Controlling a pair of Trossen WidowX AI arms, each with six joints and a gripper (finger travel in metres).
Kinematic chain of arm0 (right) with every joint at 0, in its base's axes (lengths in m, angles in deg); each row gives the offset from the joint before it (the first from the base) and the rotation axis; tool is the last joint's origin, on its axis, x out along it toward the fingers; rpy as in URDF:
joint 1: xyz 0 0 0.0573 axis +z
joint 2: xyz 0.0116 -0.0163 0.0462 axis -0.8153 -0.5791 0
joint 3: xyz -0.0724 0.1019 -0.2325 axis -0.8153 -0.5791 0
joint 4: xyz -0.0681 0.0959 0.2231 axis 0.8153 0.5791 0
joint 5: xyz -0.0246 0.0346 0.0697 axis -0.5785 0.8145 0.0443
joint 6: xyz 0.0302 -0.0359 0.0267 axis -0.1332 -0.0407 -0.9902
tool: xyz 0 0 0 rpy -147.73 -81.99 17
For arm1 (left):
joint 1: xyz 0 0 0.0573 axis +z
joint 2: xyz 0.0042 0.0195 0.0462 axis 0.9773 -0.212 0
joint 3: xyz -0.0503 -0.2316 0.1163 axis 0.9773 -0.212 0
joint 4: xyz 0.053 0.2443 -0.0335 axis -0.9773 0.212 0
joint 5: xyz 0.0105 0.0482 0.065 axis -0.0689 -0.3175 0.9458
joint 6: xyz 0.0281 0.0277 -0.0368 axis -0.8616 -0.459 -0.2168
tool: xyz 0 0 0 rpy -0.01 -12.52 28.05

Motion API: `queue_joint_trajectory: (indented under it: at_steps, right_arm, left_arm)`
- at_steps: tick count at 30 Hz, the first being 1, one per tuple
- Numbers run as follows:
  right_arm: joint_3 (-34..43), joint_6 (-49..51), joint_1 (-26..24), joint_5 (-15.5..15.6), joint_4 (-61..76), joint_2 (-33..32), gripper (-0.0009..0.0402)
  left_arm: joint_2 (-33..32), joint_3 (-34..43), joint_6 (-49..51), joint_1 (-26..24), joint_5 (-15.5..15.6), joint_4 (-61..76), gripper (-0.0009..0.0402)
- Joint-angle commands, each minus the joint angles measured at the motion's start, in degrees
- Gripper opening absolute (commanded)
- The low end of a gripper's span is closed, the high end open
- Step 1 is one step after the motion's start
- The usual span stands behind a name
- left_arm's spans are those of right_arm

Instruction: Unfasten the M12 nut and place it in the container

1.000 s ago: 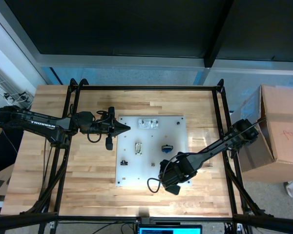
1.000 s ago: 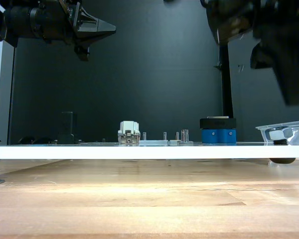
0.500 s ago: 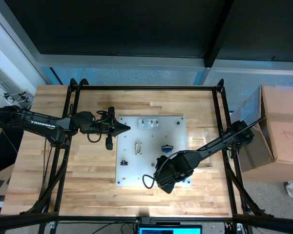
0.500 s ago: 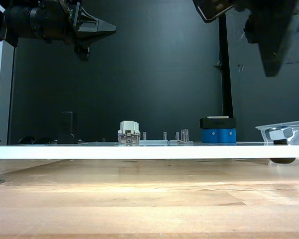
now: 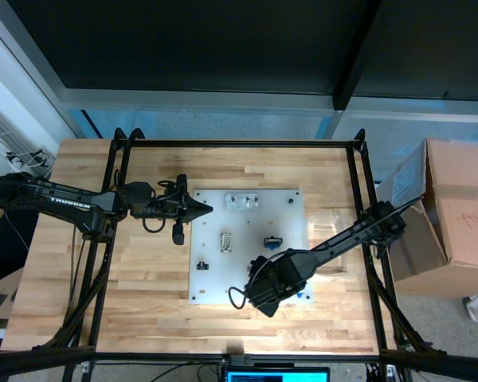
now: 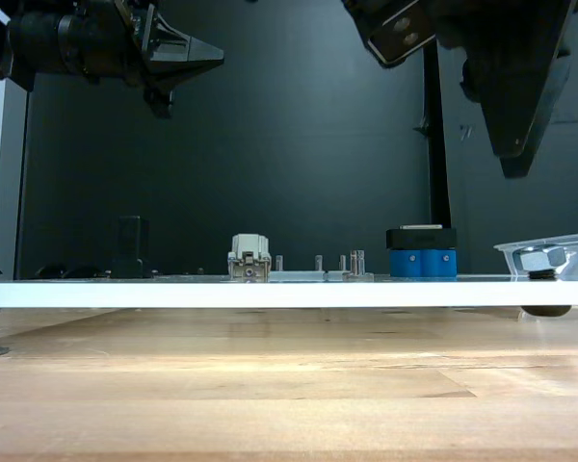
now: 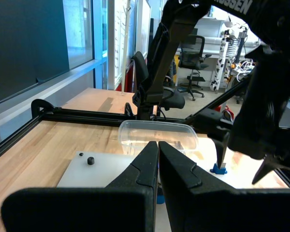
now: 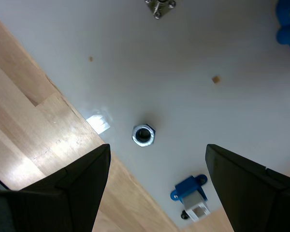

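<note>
well, from high up, the left gripper (image 5: 205, 209) hangs by the white board's (image 5: 211, 277) far left edge, and the right gripper (image 5: 263, 306) over its near right edge. low down, the silver nut (image 6: 542, 259) sits on its stud (image 6: 538, 274), in front of the clear tray (image 6: 568, 241). left wrist view: left fingers (image 7: 145, 162) pressed together. right wrist view: right fingers (image 8: 77, 183) spread wide above the nut. i think a crooked grab may slip off it.
</note>
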Motion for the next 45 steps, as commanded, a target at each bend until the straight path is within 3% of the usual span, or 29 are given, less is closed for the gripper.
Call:
queue_joint_trajectory:
  at_steps: [1,12,23,35,45]
  right_arm:
    - [0.0,0.5,0.0,0.0,-1.4,-1.4,0.0275]
    - [-0.5,2.8,0.0,0.0,-2.1,-5.7,0.0275]
    - [-1.6,2.8,0.0,0.0,-3.0,-5.6,0.0266]
    - [-3.3,2.8,0.0,0.0,-6.2,-5.6,0.0142]
    - [-3.3,2.9,-0.1,-1.7,-7.1,-5.6,0.0035]
  left_arm:
    - [0.0,0.0,0.0,0.0,0.0,0.0,0.0]
    - [0.0,0.0,0.0,0.0,0.0,0.0,0.0]
    - [0.0,0.0,0.0,0.0,0.0,0.0,0.0]
    - [0.0,0.0,0.0,0.0,0.0,0.0,0.0]
    - [0.0,0.0,0.0,0.0,0.0,0.0,0.0]
